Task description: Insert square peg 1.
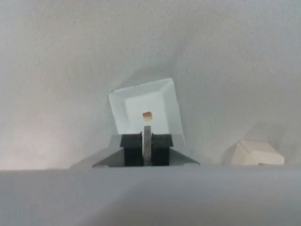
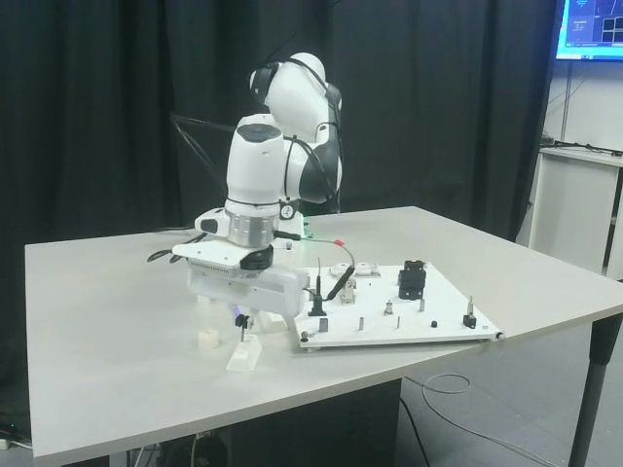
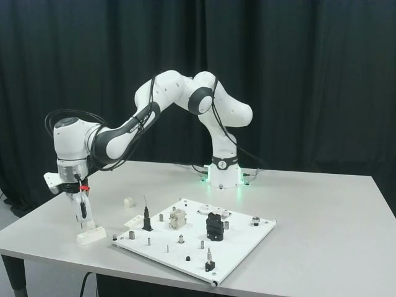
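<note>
Wrist view – claw (image 1: pixel 146 141) hides peg's upper end, white block (image 1: pixel 146 110) below

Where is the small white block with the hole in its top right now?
The white block sits on the grey table directly beneath the gripper, just off the corner of the white board. A smaller white piece lies nearby.

Both room views are evenly and brightly lit from overhead, the black curtain (image 3: pixel 322 80) swallowing light. Soft shadows sit under the white board (image 3: pixel 192 242). The wrist view is hazy (its nearest part a grey blur), with the white block (image 1: pixel 146 112) glaring.
</note>
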`<move>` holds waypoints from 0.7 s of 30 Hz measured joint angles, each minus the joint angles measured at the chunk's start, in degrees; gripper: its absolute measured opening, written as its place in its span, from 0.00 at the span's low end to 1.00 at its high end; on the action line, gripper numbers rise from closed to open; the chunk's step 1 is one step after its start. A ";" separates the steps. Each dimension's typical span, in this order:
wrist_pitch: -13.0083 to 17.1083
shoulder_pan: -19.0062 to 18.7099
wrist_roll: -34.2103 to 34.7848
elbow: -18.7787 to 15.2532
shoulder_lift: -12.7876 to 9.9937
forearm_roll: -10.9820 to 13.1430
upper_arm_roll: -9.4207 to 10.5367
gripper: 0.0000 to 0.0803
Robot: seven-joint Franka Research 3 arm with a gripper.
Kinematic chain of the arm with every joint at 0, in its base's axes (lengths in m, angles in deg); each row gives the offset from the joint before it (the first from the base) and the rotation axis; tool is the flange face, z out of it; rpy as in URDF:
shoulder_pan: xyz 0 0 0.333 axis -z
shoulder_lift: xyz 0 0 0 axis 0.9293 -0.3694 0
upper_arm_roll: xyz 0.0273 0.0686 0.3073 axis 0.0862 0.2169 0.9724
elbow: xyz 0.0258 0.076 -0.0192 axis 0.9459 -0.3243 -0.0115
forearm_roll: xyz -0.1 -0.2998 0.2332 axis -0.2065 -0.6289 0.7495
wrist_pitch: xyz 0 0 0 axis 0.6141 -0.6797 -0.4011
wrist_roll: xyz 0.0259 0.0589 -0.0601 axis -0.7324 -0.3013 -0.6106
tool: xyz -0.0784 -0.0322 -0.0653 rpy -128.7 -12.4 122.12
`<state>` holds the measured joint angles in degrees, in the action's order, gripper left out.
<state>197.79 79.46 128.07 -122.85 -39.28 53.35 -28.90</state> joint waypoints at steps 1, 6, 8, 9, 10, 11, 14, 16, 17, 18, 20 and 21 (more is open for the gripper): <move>-0.22 0.00 -0.01 0.20 0.00 0.00 -0.01 0.04; -0.59 0.00 -0.09 0.65 0.00 -0.08 -0.01 0.04; -0.60 -0.01 -0.18 0.67 0.00 -0.08 -0.01 0.04; -0.60 -0.01 -0.21 0.68 0.00 -0.08 -0.01 0.04; -0.60 -0.02 -0.23 0.68 0.00 -0.09 -0.01 0.04; -0.60 -0.02 -0.25 0.68 -0.01 -0.09 -0.01 0.04; -0.60 -0.03 -0.30 0.68 -0.01 -0.09 -0.01 0.04; -0.60 -0.03 -0.34 0.68 -0.01 -0.09 -0.01 0.04; -0.60 -0.03 -0.35 0.68 -0.01 -0.09 -0.01 0.04; -0.60 -0.03 -0.36 0.68 -0.01 -0.09 -0.01 0.04; -0.60 -0.03 -0.37 0.68 -0.03 -0.09 -0.01 0.04; -0.60 -0.03 -0.37 0.68 -0.03 -0.09 -0.01 0.04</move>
<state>197.19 79.43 127.70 -122.17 -39.32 53.26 -28.91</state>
